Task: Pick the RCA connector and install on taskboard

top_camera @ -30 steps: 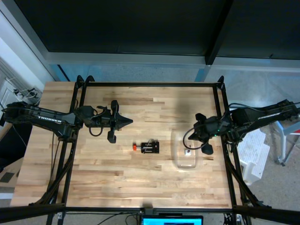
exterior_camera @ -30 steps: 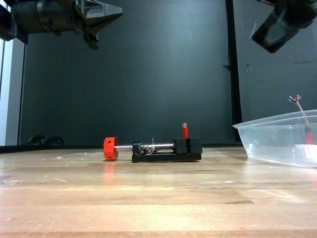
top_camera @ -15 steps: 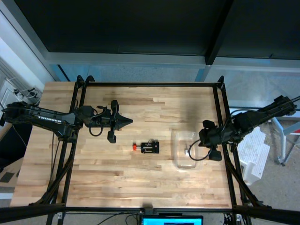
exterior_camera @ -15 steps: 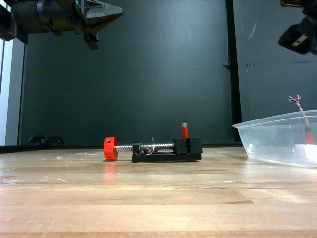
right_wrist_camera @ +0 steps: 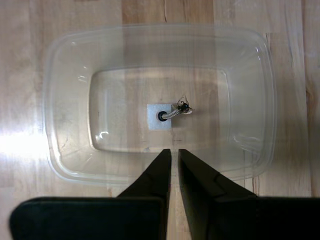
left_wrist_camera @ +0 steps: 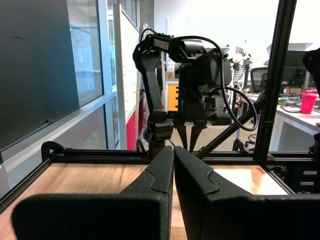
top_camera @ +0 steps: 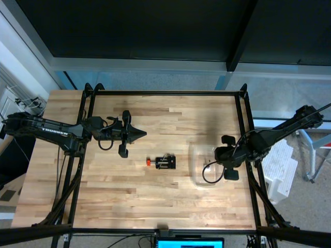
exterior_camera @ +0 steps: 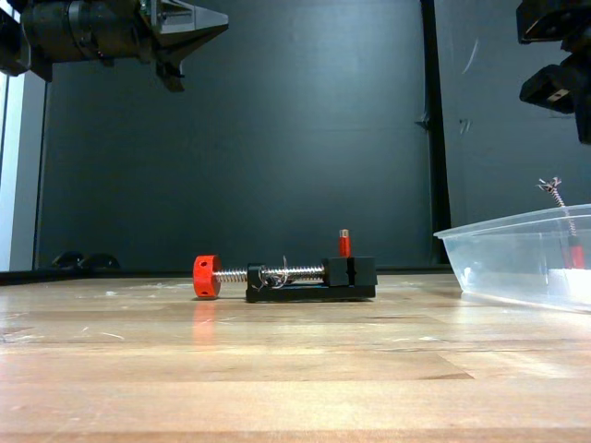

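The RCA connector [right_wrist_camera: 175, 111] is a slim silvery plug lying in the clear tray [right_wrist_camera: 60, 100], one end stuck in a small white square piece [right_wrist_camera: 159, 117]. In the low view its wiry tip [exterior_camera: 554, 190] pokes above the tray rim. My right gripper [right_wrist_camera: 174, 151] hangs above the tray's edge, pointing straight down, shut and holding nothing; from above the right gripper [top_camera: 223, 158] is over the tray's right side. The taskboard [top_camera: 165, 163] sits mid-table, its red knob [exterior_camera: 206, 276] at the left end. High at the left, away from the board, my left gripper [top_camera: 143, 134] is shut and holding nothing.
A black frame rail [top_camera: 165, 93] runs around the table. A short red post [exterior_camera: 343, 243] stands on the taskboard's black block. Bare wood [top_camera: 129, 196] lies between the board, the tray [top_camera: 202, 165] and the near edge.
My right gripper has moved rightward over the tray, slightly back left at the end, and in the low view it has moved toward the right edge. The left arm has not moved.
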Controlling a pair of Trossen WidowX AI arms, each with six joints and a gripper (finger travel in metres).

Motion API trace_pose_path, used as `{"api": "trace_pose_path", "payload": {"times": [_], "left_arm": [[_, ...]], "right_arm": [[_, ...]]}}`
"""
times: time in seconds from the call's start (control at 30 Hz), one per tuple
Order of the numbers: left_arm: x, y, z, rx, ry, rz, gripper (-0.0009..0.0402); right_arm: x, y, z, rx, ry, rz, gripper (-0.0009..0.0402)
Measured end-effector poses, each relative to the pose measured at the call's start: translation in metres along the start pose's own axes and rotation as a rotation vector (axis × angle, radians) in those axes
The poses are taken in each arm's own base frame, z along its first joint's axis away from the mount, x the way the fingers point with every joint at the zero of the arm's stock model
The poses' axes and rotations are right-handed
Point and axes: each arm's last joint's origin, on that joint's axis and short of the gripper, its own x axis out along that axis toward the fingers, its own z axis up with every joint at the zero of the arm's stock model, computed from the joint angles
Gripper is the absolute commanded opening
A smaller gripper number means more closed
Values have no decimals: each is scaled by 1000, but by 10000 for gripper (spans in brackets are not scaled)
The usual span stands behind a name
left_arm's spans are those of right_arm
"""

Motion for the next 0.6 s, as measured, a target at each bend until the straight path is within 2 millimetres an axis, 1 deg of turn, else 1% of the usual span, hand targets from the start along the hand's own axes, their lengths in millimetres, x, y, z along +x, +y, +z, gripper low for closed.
{"api": "trace_pose_path", "payload": {"times": [0.13, 0.27, 0.4, 0.6], "left_arm": [[0, 0, 0, 0, 0, 0, 0], [0, 0, 0, 0, 0, 0, 0], [0, 0, 0, 0, 0, 0, 0], [0, 0, 0, 0, 0, 0, 0]], "right_arm": [[3, 1, 1, 14, -1, -2, 118], [10, 1, -2, 21, -6, -4, 154], [19, 2, -5, 37, -18, -15, 171], [37, 5, -7, 37, -26, -11, 174]]}}
